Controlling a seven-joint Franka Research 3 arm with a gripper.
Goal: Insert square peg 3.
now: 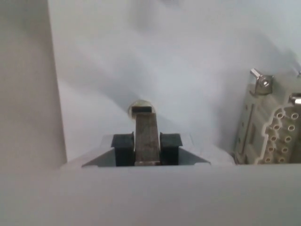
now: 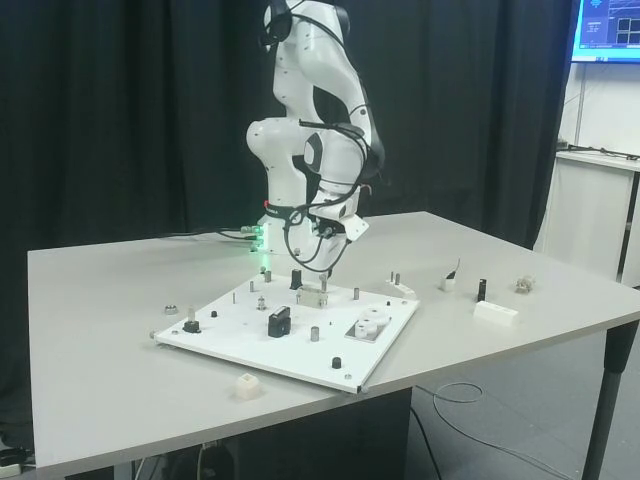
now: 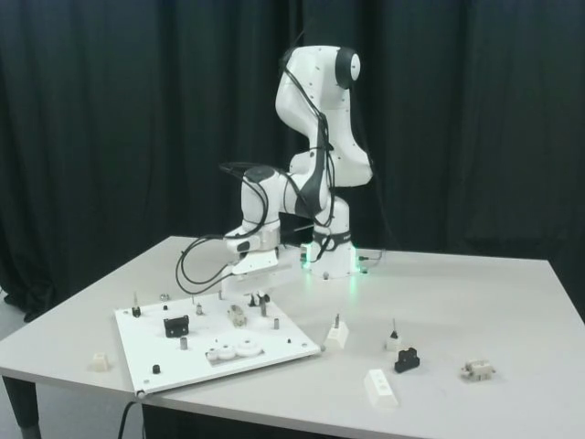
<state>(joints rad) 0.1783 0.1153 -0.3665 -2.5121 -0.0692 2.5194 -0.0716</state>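
In the wrist view a grey square peg [image 1: 146, 134] sits between the two black pads [image 1: 122, 147] of my gripper [image 1: 146, 143], which is shut on it. The peg's far tip lies over a round socket [image 1: 140, 107] in the white board [image 1: 188, 61]; whether it touches I cannot tell. In the first room view the gripper [image 2: 297, 277] hangs low over the back part of the board [image 2: 240, 345], just beside a pale connector block [image 2: 315, 296]. The second room view shows the gripper [image 3: 257, 298] low over the board [image 3: 274, 346] too.
The pale multi-pin connector [image 1: 270, 132] stands close beside the peg. On the board are a black block [image 2: 278, 322], white gears [image 2: 372, 322] and several upright pins. Off the board lie a small white cube [image 2: 245, 386], a white block [image 2: 495, 312] and small fixtures [image 3: 403, 360].
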